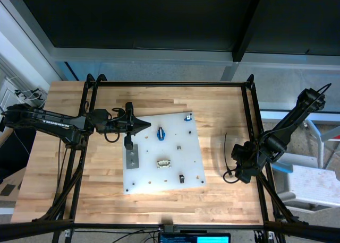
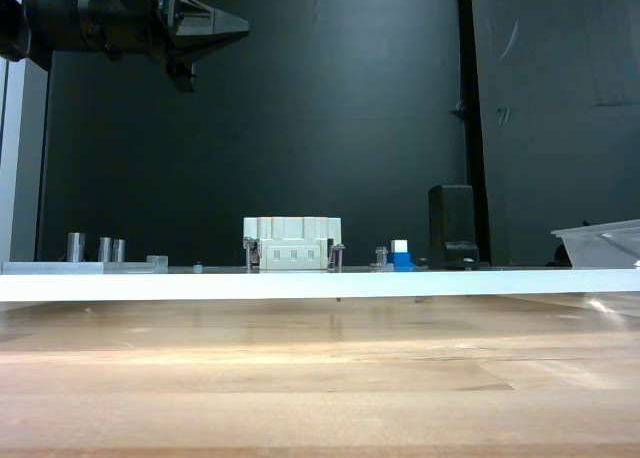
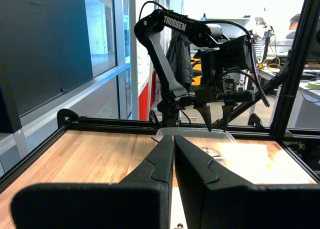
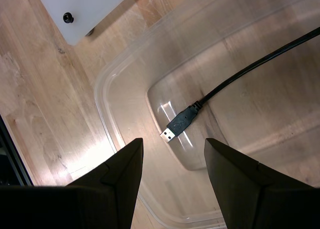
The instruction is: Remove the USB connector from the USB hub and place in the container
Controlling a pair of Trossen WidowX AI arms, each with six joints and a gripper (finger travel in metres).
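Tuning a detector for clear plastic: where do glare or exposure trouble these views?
Right wrist view: white glare streaks on the container floor beside the USB connector, under the open right gripper. Left wrist view: background blown out, shut left gripper, raised over the board, silhouetted. High view: container barely visible. Low view: black backdrop, container rim faint.

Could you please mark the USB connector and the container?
USB connector (image 4: 177,125): right wrist view, plug body.
container (image 4: 120,104): right wrist view, side wall.
right gripper (image 4: 172,141): right wrist view, open, above container.
left gripper (image 1: 142,125): high view, shut, above white board (image 1: 159,182).
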